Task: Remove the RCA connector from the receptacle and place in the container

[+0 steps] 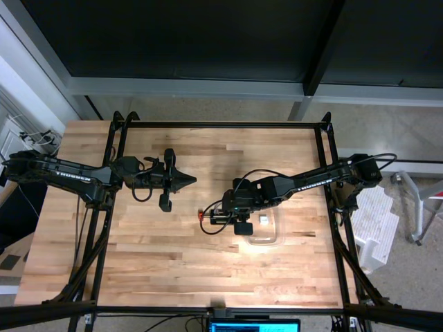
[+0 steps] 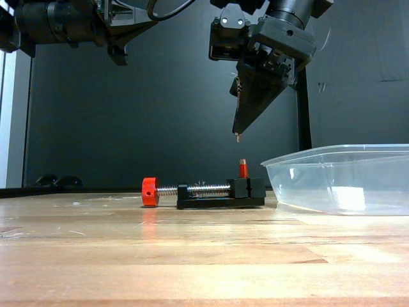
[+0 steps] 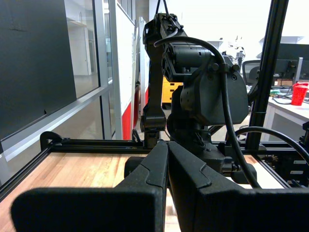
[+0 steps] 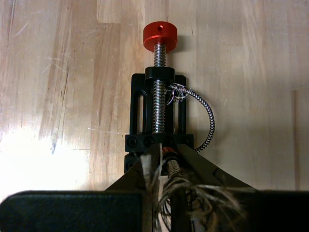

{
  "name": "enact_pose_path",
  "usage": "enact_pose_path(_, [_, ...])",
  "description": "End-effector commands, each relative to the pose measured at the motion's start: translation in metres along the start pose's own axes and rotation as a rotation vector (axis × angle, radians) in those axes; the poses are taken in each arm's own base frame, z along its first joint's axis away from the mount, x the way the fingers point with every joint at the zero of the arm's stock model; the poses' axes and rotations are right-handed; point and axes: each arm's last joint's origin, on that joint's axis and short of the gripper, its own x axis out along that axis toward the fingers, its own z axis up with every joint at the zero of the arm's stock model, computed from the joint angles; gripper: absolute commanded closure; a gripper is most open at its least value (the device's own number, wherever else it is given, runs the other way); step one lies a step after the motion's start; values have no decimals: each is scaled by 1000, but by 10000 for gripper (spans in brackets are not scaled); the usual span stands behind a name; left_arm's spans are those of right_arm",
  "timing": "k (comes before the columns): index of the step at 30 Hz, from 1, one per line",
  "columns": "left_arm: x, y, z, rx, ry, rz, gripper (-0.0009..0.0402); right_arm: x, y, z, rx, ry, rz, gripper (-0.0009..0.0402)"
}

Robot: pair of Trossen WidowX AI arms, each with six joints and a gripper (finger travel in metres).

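The receptacle (image 2: 220,192) is a small black vise with a red knob, and it lies on the wooden table just left of the container (image 2: 345,179), a clear tub. My right gripper (image 2: 238,133) hangs point-down a short way above the receptacle's right end. It is shut on the RCA connector (image 2: 238,136), whose tip pokes out below the fingertips. A braided wire with frayed ends trails from the connector (image 4: 169,164) over the receptacle (image 4: 157,111). A short red post stands on the receptacle. My left gripper (image 1: 188,181) is shut on nothing, high over the table's left half.
A small white square piece (image 1: 264,219) lies inside the container (image 1: 266,238). A black metal frame (image 1: 221,125) runs around the table's edges. The right arm reaches in from the right over the container.
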Motion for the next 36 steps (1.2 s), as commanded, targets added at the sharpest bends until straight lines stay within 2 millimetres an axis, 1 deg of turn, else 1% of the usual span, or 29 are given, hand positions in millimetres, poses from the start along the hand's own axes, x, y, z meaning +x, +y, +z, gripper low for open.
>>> enact_pose_path(1, [0, 0, 0, 0, 0, 0, 393, -1, 0, 0, 0, -2, 4, 389])
enact_pose_path(8, [0, 0, 0, 0, 0, 0, 393, -4, 0, 0, 0, -2, 5, 389])
enact_pose_path(15, [0, 0, 0, 0, 0, 0, 393, -18, -1, -7, -3, -4, 6, 389])
enact_pose_path(25, [0, 0, 0, 0, 0, 0, 393, -35, -4, -36, 2, -1, 9, 389])
enact_pose_path(36, [0, 0, 0, 0, 0, 0, 393, -39, -7, -72, 15, 40, 6, 389])
